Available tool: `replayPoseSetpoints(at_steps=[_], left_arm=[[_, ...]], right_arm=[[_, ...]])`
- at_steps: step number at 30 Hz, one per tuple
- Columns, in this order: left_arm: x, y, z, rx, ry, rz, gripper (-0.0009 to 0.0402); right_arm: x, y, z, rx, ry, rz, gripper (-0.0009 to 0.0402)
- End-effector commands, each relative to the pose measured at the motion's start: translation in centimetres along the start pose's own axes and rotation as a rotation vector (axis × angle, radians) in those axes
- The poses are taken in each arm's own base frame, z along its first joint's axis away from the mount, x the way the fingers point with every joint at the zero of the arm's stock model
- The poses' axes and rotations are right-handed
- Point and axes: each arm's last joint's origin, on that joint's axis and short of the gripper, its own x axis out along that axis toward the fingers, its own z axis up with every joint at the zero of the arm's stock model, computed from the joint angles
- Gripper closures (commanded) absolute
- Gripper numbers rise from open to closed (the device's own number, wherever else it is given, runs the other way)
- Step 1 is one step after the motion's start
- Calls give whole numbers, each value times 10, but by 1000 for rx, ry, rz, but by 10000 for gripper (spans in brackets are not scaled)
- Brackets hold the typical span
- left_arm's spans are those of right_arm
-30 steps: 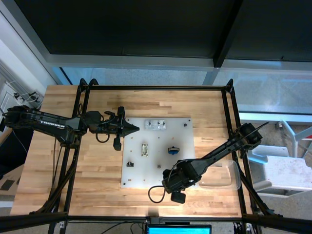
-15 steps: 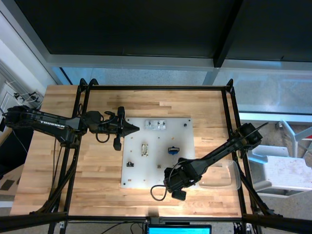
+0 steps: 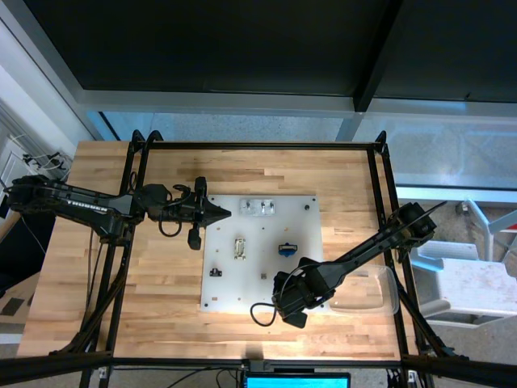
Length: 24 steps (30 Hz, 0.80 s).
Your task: Unfasten the M12 fastener and place in the container
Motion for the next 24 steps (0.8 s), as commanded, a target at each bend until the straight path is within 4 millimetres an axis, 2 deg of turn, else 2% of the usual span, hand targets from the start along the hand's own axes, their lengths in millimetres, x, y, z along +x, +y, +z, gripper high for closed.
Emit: replayPoseSetpoints(at_steps=[1,5,10,18,24], left_arm=[[0,0,0,0,0,0,393],[0,0,0,0,0,0,393],[0,0,0,0,0,0,393],[0,0,0,0,0,0,393],[0,0,0,0,0,0,393]], right_arm=[[-9,2,2,71,6,-4,393],[-18,4,4,321,27,4,384],[-18,8,5,584,49,32,324],[-17,10,7,753,58,63,196],[-15,12,10,864,62,60,145]])
